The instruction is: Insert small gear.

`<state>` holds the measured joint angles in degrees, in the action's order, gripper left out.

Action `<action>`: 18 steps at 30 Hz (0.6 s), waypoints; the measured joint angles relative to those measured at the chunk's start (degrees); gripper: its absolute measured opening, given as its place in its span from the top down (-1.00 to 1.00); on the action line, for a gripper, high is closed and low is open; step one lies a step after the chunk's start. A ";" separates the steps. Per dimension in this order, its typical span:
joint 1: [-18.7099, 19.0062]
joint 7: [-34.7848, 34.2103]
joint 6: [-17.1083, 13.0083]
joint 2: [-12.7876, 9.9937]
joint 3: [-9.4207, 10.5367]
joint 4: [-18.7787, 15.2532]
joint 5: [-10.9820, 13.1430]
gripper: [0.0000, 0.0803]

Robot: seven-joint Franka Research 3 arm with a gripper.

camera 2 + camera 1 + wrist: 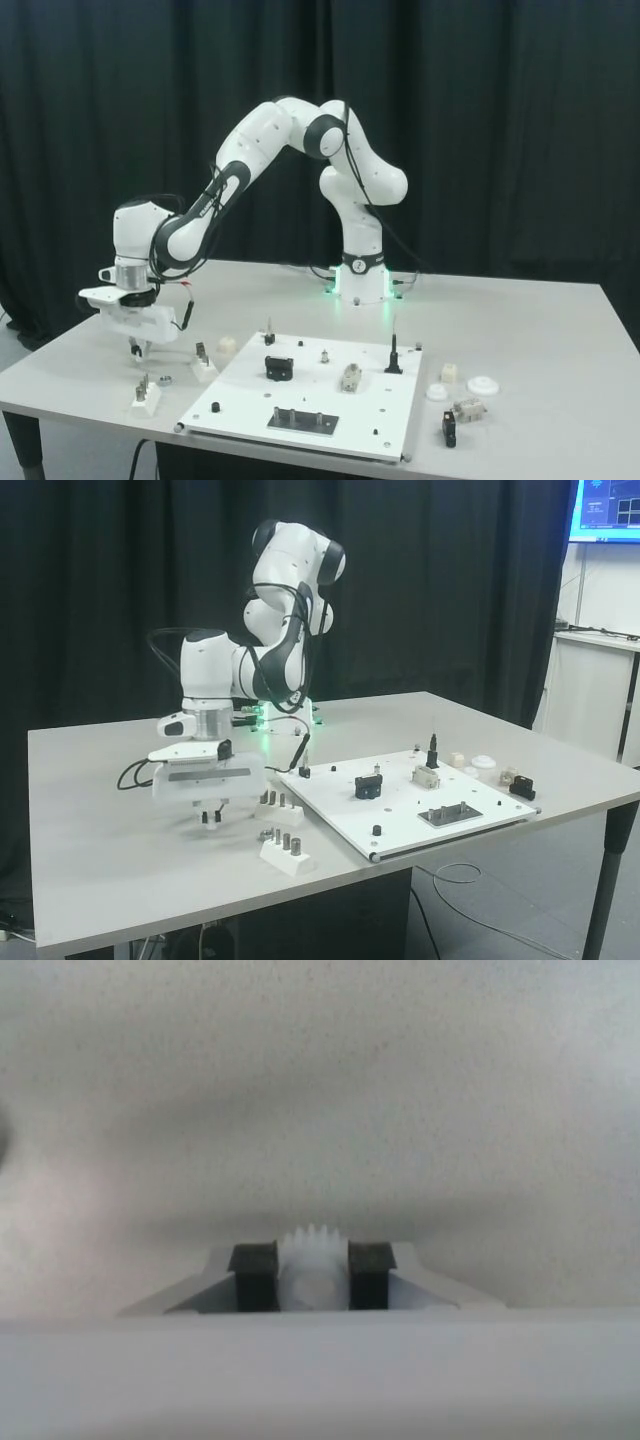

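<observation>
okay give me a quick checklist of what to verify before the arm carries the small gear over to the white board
1. Small gear held between the tool's black fingers: ok.
2. Gear sits centred between the fingers, teeth showing: ok.
3. Tool lifted off the grey table: ok, both room views show a gap under it.
4. Path past the white part holders beside the tool: cannot tell, they stand close.
5. White board lies flat on the table: ok.
6. Gear's target peg on the board: cannot tell.
</observation>
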<state>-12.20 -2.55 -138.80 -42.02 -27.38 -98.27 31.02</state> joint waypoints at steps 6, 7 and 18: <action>0.89 -0.01 1.27 0.54 -1.13 0.03 0.00 0.64; 0.99 -0.01 1.40 0.60 -1.24 0.03 0.00 0.64; 1.41 -0.36 2.00 0.91 -1.71 0.04 0.00 0.64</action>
<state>-10.79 -2.92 -136.81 -41.10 -29.08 -98.23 31.01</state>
